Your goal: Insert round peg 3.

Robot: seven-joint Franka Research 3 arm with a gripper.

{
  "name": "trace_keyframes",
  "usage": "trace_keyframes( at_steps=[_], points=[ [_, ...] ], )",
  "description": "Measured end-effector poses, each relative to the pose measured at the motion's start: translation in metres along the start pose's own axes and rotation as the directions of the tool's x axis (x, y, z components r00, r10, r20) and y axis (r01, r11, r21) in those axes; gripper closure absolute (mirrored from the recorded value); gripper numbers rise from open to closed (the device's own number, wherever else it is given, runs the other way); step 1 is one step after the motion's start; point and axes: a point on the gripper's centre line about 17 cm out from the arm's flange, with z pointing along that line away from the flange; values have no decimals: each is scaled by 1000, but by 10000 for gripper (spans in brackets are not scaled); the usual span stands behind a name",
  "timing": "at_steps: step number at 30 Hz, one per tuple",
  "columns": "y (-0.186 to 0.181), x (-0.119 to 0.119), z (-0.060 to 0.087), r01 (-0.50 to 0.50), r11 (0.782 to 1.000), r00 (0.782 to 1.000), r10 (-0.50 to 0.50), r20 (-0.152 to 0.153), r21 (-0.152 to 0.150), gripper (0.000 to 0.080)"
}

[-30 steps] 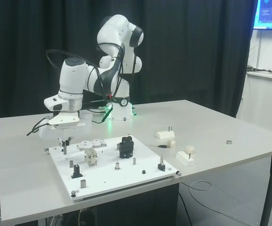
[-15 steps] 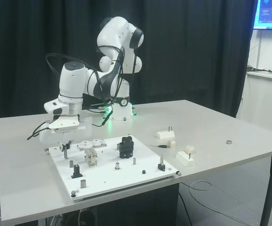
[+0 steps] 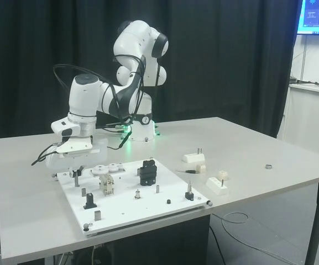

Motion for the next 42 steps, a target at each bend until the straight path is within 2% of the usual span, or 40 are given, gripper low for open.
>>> trace_keyframes(
  at_steps=[20,42],
  points=[
    [-4,4,0,-14,1000,1000,14,-16,14,696],
    [-5,-1,4,-19,999,1000,19,-6,26,696]
  ],
)
